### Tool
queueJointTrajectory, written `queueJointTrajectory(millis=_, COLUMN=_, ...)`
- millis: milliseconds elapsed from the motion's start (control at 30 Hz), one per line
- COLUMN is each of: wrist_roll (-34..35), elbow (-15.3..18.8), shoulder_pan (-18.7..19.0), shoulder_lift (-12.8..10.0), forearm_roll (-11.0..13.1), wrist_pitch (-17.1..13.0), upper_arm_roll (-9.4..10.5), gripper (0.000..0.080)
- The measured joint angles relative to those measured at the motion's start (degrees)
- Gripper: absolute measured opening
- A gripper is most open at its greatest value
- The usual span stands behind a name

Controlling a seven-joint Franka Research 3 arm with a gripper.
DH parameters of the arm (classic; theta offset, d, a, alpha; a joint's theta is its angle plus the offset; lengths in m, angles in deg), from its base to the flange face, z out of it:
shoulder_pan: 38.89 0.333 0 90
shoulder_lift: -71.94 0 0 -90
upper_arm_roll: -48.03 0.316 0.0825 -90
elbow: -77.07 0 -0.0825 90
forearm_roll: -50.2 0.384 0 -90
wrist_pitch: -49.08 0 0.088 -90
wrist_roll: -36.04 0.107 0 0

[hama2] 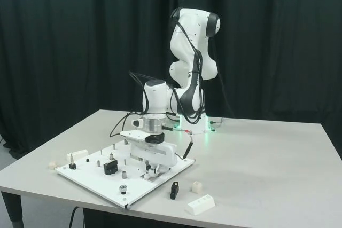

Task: Remove medium gear.

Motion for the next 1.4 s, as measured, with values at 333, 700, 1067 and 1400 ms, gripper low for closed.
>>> queueJointTrajectory(millis=333, wrist_roll=-0.6, elbow=0.0, shoulder_pan=0.0, shoulder_lift=0.0, forearm_roll=-0.2, wrist_pitch=0.0, upper_arm_roll=0.0, gripper=0.0279)
queueJointTrajectory(millis=700, wrist_roll=-0.7, elbow=0.0, shoulder_pan=0.0, shoulder_lift=0.1, forearm_roll=-0.3, wrist_pitch=0.1, upper_arm_roll=-0.03, gripper=0.0278)
queueJointTrajectory(millis=1067, wrist_roll=-4.1, elbow=0.0, shoulder_pan=0.0, shoulder_lift=0.1, forearm_roll=-1.3, wrist_pitch=0.1, upper_arm_roll=-0.03, gripper=0.0278)
queueJointTrajectory(millis=1400, wrist_roll=-3.1, elbow=0.0, shoulder_pan=0.0, shoulder_lift=0.1, forearm_roll=-1.4, wrist_pitch=0.1, upper_arm_roll=-0.04, gripper=0.0278)
